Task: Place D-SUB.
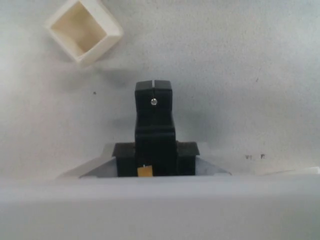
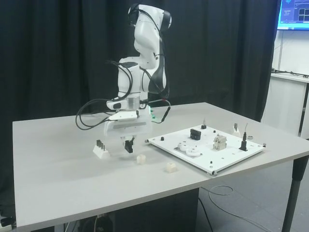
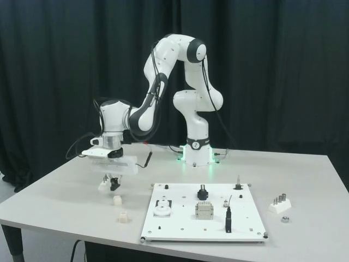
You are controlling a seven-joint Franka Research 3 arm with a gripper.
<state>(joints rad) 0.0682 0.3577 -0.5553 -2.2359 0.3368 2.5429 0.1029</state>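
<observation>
Second room view, left to right: the gripper (image 3: 114, 184) is hanging above the grey table (image 3: 65, 191), clenching the black D-SUB (image 3: 115, 185) between its fingers; two small white holders (image 3: 117, 200) are lying nearby; the white board (image 3: 203, 218) is sitting rightward.

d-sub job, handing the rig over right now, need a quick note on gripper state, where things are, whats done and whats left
Gripper: fingers shut on a black part, presumably the D-SUB, held clear above the grey table, off to the side of the white board.
Nearby on the table: two small white holders, and a white block with pins.
Done: the part is picked up.
Left: carry it across to the board, seat it in its place, open the fingers and retreat. Which slot on the board takes it cannot be told from these views.
</observation>
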